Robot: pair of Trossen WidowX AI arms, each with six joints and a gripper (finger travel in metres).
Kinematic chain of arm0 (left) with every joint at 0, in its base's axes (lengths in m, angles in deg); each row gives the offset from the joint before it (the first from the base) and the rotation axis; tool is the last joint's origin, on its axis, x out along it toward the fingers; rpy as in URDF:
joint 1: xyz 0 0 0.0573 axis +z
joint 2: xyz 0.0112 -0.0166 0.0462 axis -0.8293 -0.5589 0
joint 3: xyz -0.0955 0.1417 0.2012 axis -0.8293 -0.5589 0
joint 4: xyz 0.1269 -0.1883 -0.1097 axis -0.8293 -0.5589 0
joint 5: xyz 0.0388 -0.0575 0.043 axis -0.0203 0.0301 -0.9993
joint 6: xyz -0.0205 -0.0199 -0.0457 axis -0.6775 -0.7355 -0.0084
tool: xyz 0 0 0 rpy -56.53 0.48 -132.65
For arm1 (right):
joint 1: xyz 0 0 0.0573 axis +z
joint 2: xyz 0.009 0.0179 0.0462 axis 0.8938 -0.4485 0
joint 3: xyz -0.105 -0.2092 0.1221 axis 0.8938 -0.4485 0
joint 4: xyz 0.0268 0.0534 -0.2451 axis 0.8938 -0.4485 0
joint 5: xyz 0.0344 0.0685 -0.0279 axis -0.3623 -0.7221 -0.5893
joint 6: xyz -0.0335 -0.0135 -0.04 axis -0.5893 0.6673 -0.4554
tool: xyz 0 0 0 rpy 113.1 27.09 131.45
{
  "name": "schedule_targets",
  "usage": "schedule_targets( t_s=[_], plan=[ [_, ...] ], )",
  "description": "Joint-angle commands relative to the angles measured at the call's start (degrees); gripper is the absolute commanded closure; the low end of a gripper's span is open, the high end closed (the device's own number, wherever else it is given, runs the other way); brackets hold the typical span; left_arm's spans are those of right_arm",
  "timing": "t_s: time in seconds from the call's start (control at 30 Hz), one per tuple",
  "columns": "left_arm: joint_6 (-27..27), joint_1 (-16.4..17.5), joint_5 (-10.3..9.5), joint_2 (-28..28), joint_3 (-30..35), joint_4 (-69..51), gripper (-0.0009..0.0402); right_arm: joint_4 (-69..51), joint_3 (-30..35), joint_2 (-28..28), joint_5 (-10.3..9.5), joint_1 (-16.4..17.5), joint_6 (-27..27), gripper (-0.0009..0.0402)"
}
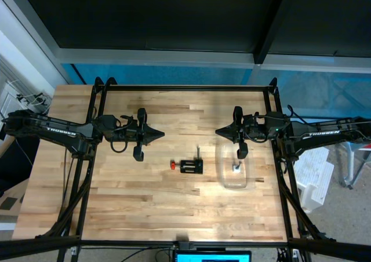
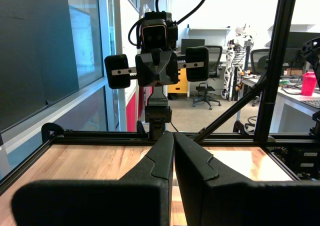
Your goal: Pick the usb-c connector and install on the hub
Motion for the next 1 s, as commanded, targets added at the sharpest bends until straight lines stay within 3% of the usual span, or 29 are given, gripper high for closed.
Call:
schedule_targets(
  t_s=[0.03,0.2,0.47,1.0],
  plan=[
    [0.00,0.00,0.00,-0.02,0.00,-0.02,0.0393,-2.58,0.00,-0.24,0.35,0.13,1.92,0.0394],
    [0.00,0.02,0.00,-0.02,0.00,0.00,0.0393,-7.04,1.25,-1.16,1.07,0.37,2.62,0.0393],
    [0.00,0.00,0.00,-0.04,0.00,0.00,0.0393,-24.68,10.40,-4.81,1.07,0.70,1.16,0.0393],
    [0.00,0.02,0.00,-0.02,0.00,0.00,0.0393,-50.90,21.70,-12.98,1.05,2.45,2.54,0.0393]
  ],
)
